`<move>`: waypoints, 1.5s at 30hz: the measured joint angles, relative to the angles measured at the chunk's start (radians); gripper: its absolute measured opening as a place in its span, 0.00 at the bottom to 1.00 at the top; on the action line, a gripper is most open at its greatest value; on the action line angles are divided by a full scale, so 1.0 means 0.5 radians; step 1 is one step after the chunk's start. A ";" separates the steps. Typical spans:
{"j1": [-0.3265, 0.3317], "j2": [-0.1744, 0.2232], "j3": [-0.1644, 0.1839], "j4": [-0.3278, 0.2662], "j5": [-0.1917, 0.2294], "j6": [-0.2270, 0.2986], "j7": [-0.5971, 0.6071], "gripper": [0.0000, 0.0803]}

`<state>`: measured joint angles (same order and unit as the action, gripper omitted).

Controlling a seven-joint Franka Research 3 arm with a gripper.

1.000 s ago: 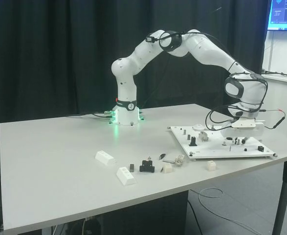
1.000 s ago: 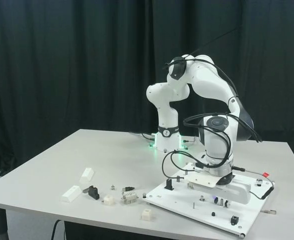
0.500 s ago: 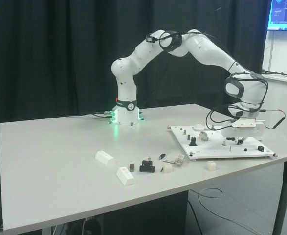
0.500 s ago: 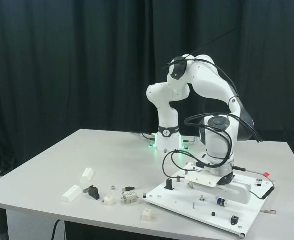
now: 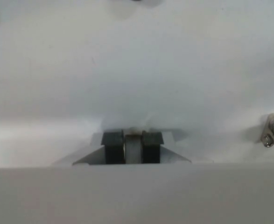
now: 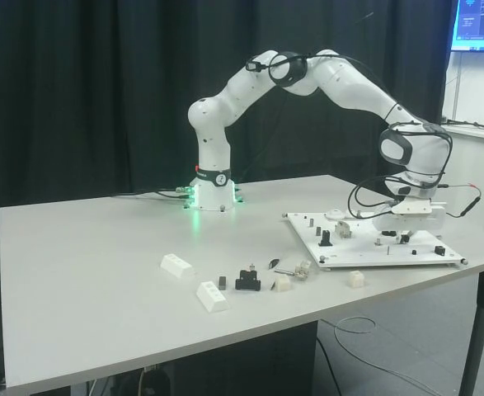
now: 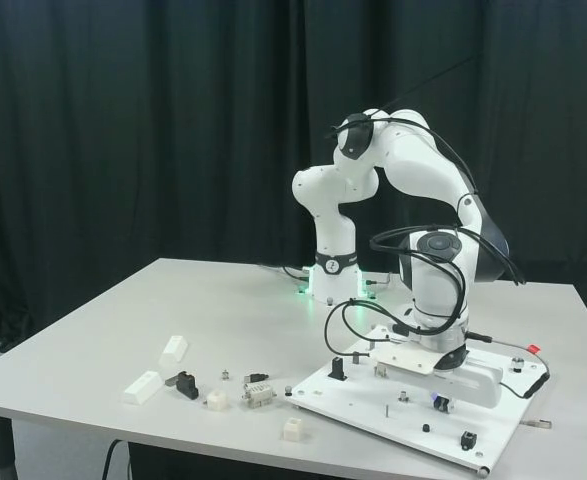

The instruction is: Remove square peg 2.

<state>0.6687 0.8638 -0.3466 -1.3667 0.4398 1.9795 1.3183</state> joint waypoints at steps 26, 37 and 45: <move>-0.001 -0.019 0.000 -0.003 -0.004 -0.019 -0.022 0.10; 0.000 -0.022 -0.001 -0.005 -0.004 -0.019 0.051 0.10; 0.000 -0.050 -0.001 -0.024 -0.004 -0.019 0.102 0.10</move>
<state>0.6686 0.8387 -0.3472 -1.3786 0.4377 1.9701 1.3691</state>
